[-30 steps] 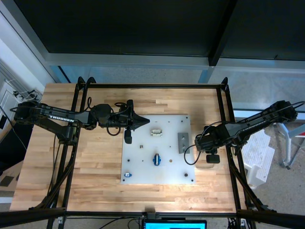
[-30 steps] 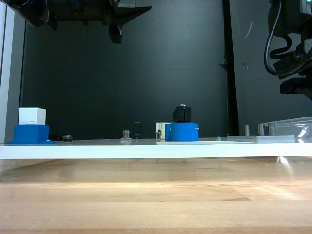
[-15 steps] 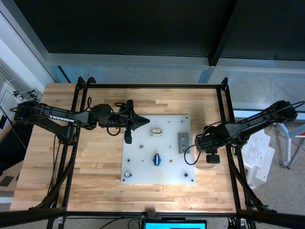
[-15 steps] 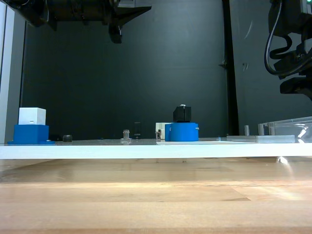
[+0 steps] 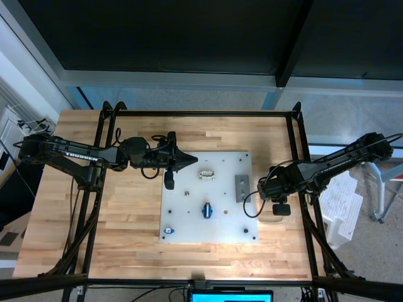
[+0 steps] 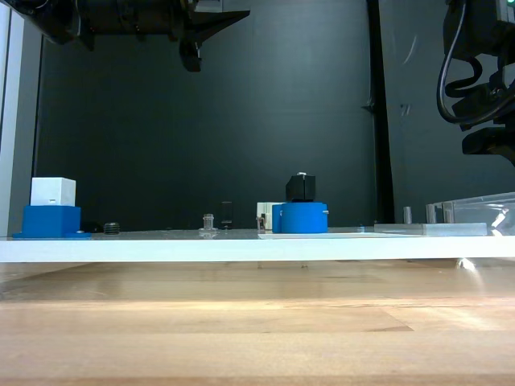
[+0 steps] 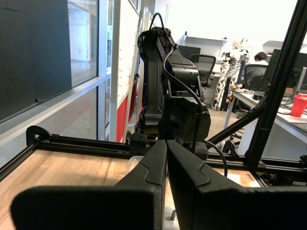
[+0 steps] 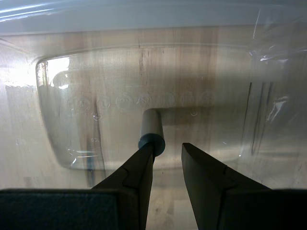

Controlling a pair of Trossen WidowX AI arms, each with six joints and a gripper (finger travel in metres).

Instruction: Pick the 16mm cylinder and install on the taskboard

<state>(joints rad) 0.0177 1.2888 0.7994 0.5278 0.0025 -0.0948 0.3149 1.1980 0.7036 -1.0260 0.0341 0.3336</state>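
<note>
The 16mm cylinder (image 8: pixel 151 130), a short grey peg with a darker end, lies on the floor of a clear plastic tray (image 8: pixel 86 120). My right gripper (image 8: pixel 168 147) hangs just over it, open with a narrow gap, and the peg lies against one fingertip (image 8: pixel 146 155), not between the two. From above, the right gripper (image 5: pixel 278 202) is right of the taskboard (image 5: pixel 189 214), a white square plate. My left gripper (image 5: pixel 191 159) is shut and empty, held high over the board's far left part and pointing right; its fingers (image 7: pixel 158 158) press together.
The board carries a blue fitting (image 5: pixel 206 211), a grey metal block (image 5: pixel 241 187) and a beige connector (image 5: pixel 206 174). A blue base with a white cube (image 6: pixel 51 209) stands at the board's near left. A black frame (image 5: pixel 296 157) rings the table.
</note>
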